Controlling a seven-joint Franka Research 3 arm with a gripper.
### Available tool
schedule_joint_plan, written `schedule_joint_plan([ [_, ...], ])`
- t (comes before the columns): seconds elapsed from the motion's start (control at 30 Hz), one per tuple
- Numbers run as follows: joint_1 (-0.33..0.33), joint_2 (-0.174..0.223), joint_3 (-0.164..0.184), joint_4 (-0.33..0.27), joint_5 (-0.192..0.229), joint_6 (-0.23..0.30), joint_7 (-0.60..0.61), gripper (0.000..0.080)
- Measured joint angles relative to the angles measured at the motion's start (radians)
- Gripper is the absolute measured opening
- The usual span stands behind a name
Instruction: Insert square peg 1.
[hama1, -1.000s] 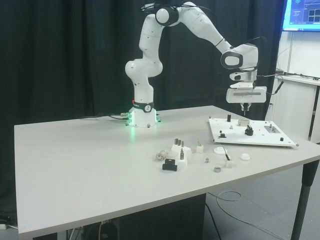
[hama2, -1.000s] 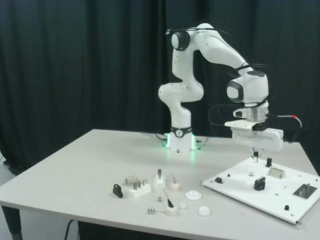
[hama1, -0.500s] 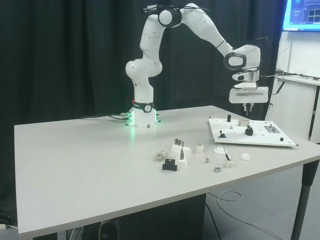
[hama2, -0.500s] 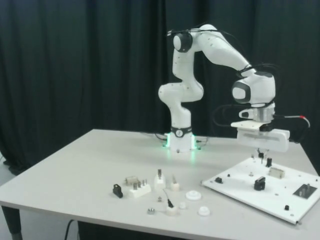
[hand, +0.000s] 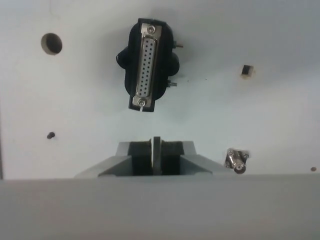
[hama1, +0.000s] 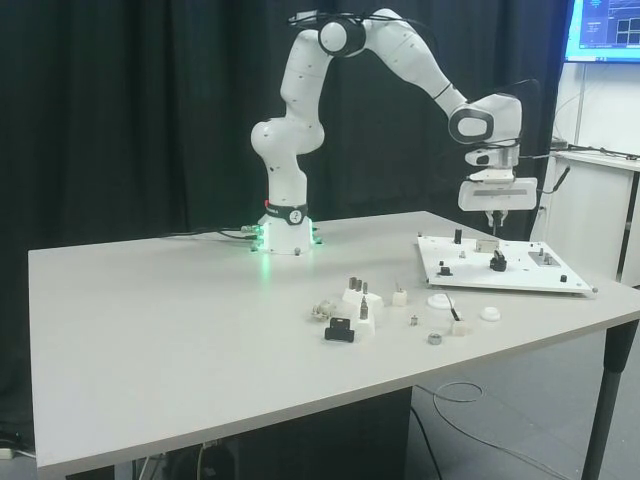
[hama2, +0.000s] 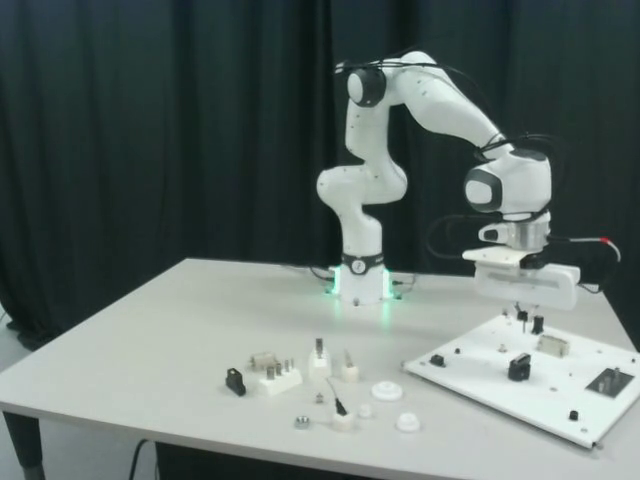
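Observation:
My gripper (hand: 156, 159) is shut on a thin grey square peg (hand: 156, 150), which stands between the two black finger pads. It hangs a little above the white board (hand: 75, 100), beside a black multi-pin connector (hand: 148, 65). A small square hole (hand: 245, 70) lies in the board off to one side of that connector. From the first room view the gripper (hama1: 491, 215) hovers over the far part of the board (hama1: 520, 278). The second room view shows the gripper (hama2: 519, 312) above the board's (hama2: 470, 385) back edge, with the peg tip (hama2: 519, 317) pointing down.
A round hole (hand: 51, 43) and a small metal screw connector (hand: 236, 160) also sit on the board. Loose parts lie on the grey table in front: a white block with pins (hama1: 360, 303), a black piece (hama1: 340, 329), white discs (hama1: 489, 314). The arm's base (hama1: 285, 235) glows green.
The gripper has moved sideways, farther from the arm's base, across the back of the board. It has stayed shut on the peg throughout.

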Motion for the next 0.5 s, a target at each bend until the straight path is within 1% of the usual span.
schedule_joint_plan([
  [0.13,0.005,0.010,-0.003,0.006,0.000,0.000,0.000,0.0035],
  [0.5,0.045,0.032,-0.032,0.022,0.000,0.001,0.001,0.0035],
])
